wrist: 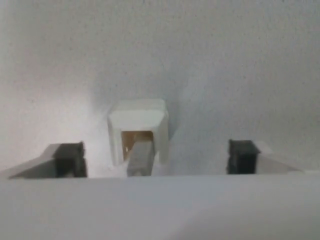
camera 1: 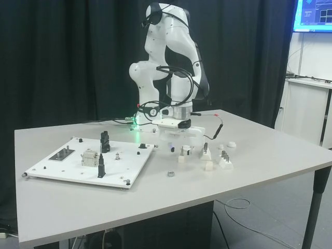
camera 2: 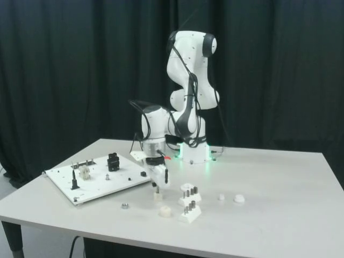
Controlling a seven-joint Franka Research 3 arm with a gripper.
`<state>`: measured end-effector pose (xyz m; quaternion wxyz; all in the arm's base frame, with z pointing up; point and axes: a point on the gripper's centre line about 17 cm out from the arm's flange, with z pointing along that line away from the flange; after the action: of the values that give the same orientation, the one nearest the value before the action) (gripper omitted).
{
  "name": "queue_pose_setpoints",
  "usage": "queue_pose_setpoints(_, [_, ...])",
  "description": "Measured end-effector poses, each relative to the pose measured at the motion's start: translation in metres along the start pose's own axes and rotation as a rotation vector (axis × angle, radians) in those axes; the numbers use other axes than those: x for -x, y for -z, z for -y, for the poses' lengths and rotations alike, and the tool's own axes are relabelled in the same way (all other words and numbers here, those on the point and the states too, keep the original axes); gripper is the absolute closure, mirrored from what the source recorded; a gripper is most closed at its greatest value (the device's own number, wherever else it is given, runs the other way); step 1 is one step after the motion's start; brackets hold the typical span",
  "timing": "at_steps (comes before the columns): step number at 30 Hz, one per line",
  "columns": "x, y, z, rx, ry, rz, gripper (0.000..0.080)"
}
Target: Pick Ethernet.
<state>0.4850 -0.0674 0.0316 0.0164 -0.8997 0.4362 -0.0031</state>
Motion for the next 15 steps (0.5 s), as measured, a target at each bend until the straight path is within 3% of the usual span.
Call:
queue_pose_setpoints(5, [0.0008,-0.0009,-0.0013,0.001,-0.001,0.000,0.0138])
queue_pose_setpoints(6, [0.0010,-0.0009,-0.0014,0.001,-0.001,0.001,0.0300])
queue_pose_setpoints(15, [0.0026,0.0006,0.0007,-0.007,-0.009,0.003,0.0300])
